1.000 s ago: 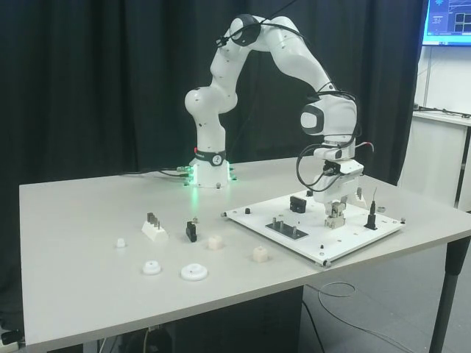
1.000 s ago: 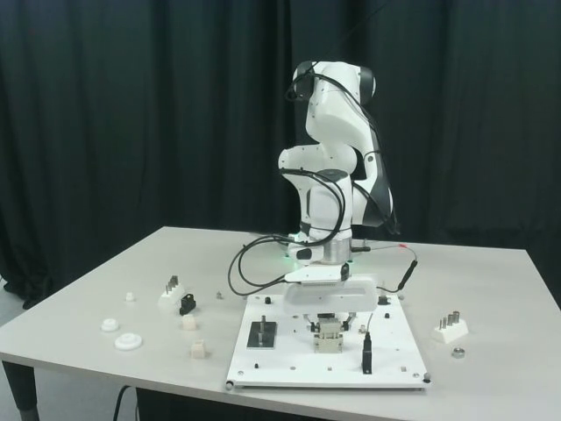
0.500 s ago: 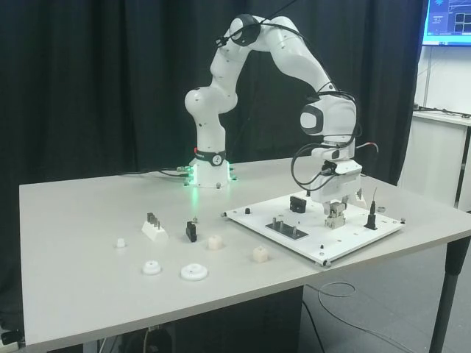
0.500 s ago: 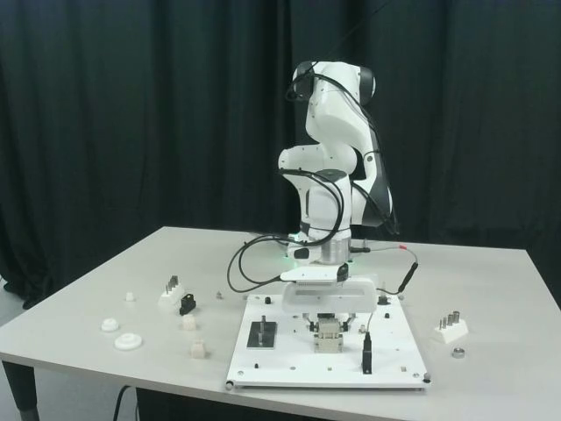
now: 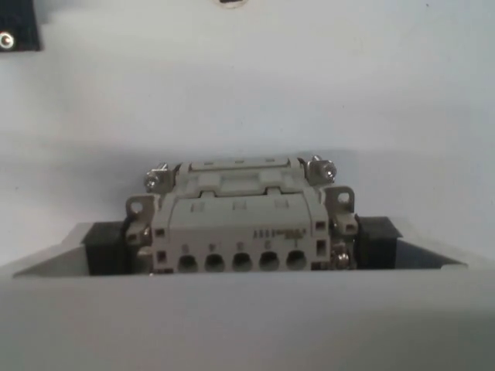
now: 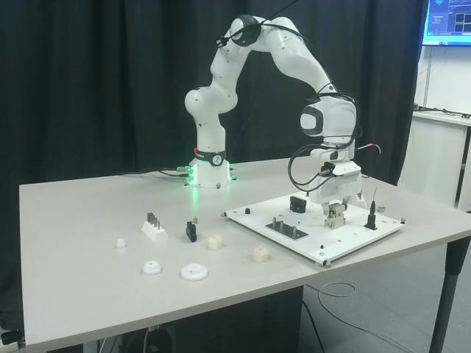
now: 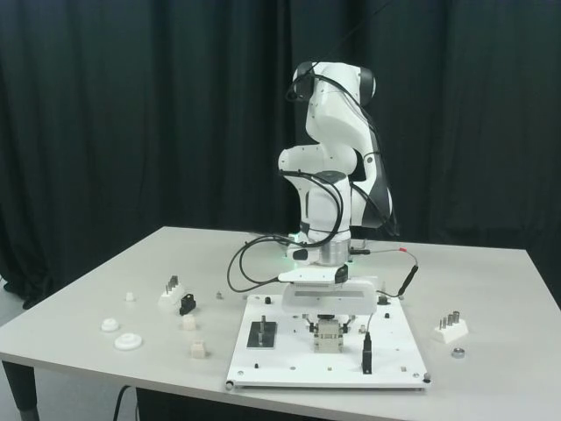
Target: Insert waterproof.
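The grey waterproof connector (image 5: pixel 241 224) stands on the white board (image 6: pixel 346 239), with a row of round holes along its near face. In the wrist view my gripper (image 5: pixel 241 243) is open, and its black fingertips (image 5: pixel 104 247) flank the connector on both sides. From the room views the gripper (image 6: pixel 335 204) hangs just above the connector (image 6: pixel 335 216), near the board's middle. The second room view shows the gripper (image 7: pixel 328 316) directly over the connector (image 7: pixel 329 337), which rests on the board (image 7: pixel 298 360).
On the board stand a black block (image 6: pixel 297 204), a black upright post (image 7: pixel 368 358) and a peg fixture (image 7: pixel 262 334). Loose white gears (image 6: pixel 194 272), small cubes (image 6: pixel 259 254) and a pin block (image 6: pixel 153 226) lie on the table beside the board. Another pin block (image 7: pixel 450 327) lies on the other side.
The gripper has risen a little from the connector over the last second. The connector has stayed in place on the board.
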### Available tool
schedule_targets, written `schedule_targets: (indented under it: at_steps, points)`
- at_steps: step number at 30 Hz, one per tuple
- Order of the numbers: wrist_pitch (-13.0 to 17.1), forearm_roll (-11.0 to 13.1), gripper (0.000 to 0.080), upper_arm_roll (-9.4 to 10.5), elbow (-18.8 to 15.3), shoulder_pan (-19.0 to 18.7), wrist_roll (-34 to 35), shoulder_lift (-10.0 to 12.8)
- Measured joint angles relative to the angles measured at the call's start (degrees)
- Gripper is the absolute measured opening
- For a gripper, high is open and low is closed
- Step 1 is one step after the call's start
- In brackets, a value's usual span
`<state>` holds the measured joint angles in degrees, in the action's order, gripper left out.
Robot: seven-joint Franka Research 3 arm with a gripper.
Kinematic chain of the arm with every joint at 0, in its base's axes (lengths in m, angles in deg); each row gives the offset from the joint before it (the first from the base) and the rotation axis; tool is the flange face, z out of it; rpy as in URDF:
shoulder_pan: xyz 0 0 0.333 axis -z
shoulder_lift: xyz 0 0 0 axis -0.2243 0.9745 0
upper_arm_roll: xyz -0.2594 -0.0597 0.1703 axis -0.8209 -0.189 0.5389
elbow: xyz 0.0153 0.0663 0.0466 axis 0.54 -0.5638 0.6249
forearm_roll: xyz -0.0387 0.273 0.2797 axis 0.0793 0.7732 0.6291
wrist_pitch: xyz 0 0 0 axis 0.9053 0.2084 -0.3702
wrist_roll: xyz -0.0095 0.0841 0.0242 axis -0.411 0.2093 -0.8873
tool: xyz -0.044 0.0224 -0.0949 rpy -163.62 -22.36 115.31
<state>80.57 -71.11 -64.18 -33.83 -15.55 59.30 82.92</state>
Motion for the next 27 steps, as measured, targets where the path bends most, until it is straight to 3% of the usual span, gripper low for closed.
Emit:
schedule_targets:
  at_steps: [26, 27]
  points:
    - [-0.3, 0.0, 0.0647, 0.01, 0.3, 0.0, 0.0, 0.1]
    - [-0.6, 0.0, 0.0767, 0.0, 0.4, 0.0, 0.0, 0.1]
